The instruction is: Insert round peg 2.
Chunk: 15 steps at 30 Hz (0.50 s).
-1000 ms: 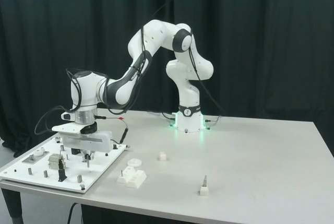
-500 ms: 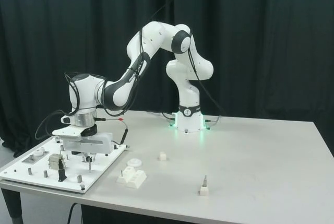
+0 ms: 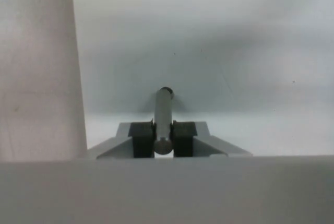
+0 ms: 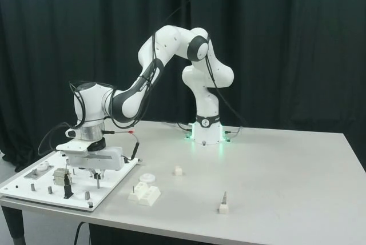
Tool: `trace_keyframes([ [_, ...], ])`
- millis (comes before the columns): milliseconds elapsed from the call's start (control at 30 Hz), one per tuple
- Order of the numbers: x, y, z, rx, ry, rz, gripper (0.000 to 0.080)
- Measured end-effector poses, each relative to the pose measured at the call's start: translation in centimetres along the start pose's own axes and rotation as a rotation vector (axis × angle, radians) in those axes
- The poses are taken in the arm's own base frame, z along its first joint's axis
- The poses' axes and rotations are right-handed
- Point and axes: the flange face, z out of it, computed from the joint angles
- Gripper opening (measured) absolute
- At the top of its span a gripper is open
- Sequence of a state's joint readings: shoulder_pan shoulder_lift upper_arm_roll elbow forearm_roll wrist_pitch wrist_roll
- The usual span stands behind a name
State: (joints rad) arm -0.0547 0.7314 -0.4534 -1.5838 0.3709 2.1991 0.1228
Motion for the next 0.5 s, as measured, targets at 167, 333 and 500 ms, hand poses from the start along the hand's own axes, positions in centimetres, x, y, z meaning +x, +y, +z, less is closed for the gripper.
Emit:
trace_keyframes([
  [167,0.2,0.0,0.22,-0.002,-0.005,0.008,0.0073],
  [333,0.34,0.07,0.32,-0.004,-0.008,0.014,0.0073],
  [500,0.33,0.09,0.33,-0.005,-0.016,0.014,0.0073],
])
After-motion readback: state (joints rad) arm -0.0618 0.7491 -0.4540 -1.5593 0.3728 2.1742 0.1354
